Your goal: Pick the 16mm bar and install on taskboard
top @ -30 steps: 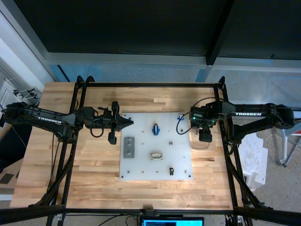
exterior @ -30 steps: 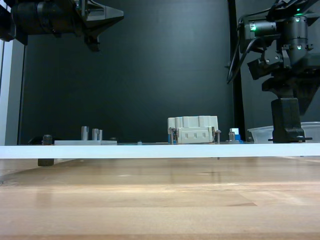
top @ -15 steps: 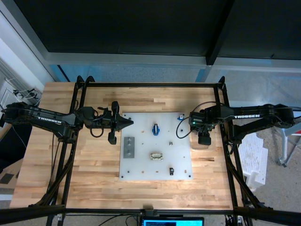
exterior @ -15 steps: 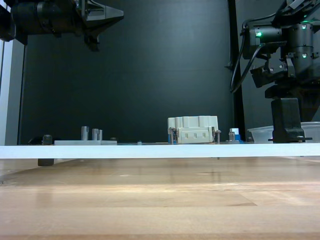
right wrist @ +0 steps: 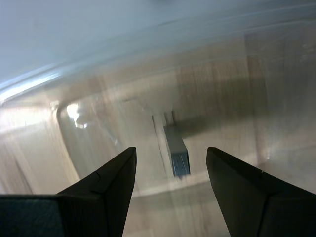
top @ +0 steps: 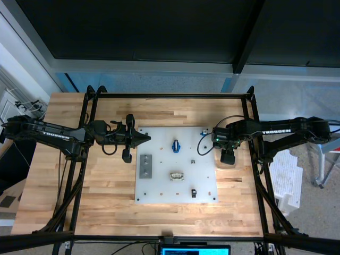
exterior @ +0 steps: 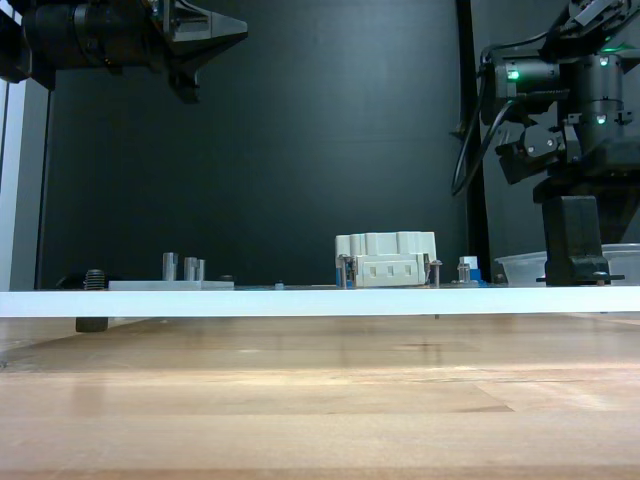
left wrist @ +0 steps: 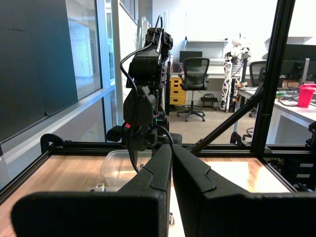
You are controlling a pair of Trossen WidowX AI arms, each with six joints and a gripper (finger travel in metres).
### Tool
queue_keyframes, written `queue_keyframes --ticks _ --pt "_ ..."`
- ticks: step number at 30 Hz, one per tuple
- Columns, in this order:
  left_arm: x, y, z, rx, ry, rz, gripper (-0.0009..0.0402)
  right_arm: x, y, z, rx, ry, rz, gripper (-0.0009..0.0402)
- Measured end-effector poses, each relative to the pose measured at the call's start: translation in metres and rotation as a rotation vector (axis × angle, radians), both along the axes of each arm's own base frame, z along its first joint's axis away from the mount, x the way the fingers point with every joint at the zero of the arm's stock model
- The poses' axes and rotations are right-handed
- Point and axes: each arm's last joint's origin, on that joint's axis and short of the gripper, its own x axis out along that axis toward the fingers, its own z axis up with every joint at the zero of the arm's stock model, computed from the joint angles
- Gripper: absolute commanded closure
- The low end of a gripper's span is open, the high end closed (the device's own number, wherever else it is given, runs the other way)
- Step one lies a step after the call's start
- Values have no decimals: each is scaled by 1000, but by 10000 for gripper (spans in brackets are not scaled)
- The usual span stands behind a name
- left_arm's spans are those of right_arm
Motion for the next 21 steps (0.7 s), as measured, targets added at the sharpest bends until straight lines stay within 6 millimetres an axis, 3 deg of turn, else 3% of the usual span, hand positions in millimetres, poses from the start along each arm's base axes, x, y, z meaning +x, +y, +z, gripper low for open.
queue_keyframes --ticks 21 --pt "0 0 0 0 0 0 393 -1 0 -9 13 7 -90 197"
